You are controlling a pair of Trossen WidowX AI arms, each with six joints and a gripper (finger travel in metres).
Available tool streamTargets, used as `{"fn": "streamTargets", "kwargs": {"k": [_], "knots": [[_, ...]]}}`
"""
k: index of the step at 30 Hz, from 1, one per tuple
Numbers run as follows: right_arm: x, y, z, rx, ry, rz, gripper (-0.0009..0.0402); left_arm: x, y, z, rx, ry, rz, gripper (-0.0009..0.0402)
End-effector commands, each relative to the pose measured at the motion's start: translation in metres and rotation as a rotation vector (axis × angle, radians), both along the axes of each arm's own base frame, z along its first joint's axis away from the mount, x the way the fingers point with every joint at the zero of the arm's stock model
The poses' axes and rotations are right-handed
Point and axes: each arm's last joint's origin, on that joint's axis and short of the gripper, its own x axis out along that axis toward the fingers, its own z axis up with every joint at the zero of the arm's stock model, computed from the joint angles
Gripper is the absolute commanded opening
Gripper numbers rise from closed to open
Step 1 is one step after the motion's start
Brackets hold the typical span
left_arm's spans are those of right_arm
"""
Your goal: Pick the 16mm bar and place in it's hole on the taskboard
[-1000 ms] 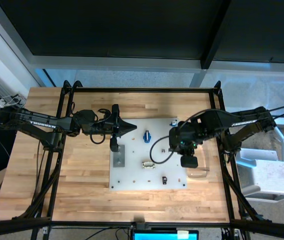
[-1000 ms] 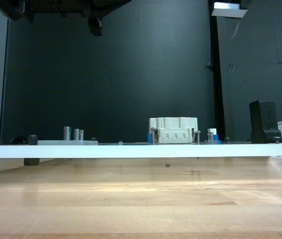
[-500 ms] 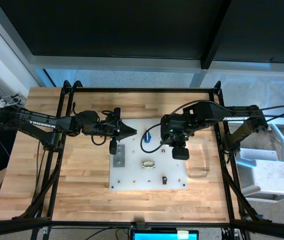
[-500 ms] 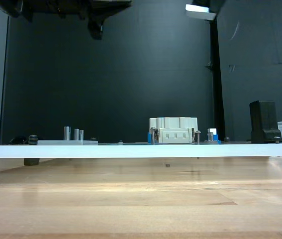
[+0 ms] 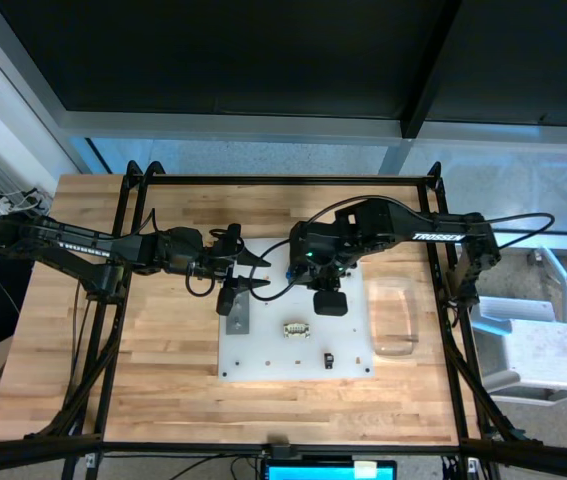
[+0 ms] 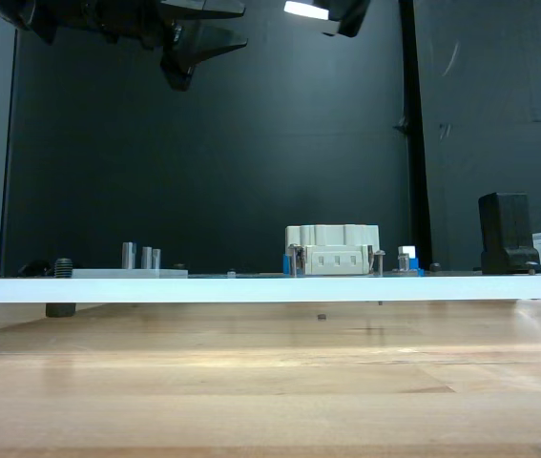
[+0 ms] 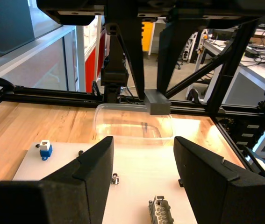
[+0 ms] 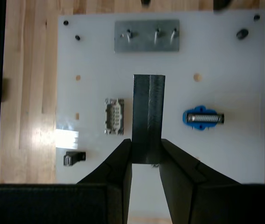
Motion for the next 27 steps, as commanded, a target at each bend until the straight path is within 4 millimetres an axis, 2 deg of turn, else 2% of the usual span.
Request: {"fn": "streamTargets", "kwargs": {"k": [1,12,27], "knots": [[0.011,-0.001,-0.002,-0.007,-0.005,0.006,0.0000,0.000,0.000,0.000,0.004,-0.001,0.003,0.0184],[0.037,-0.005,-0.005,-0.040,-0.037,0.007,0.0000,0.000,0.000,0.000,0.008,0.000,0.001,0.0184],[0.042,-0.015,-0.003,-0.044,-0.092,-0.022,0.0000,0.000,0.000,0.000,0.014,0.005,-0.001,0.0184]]}}
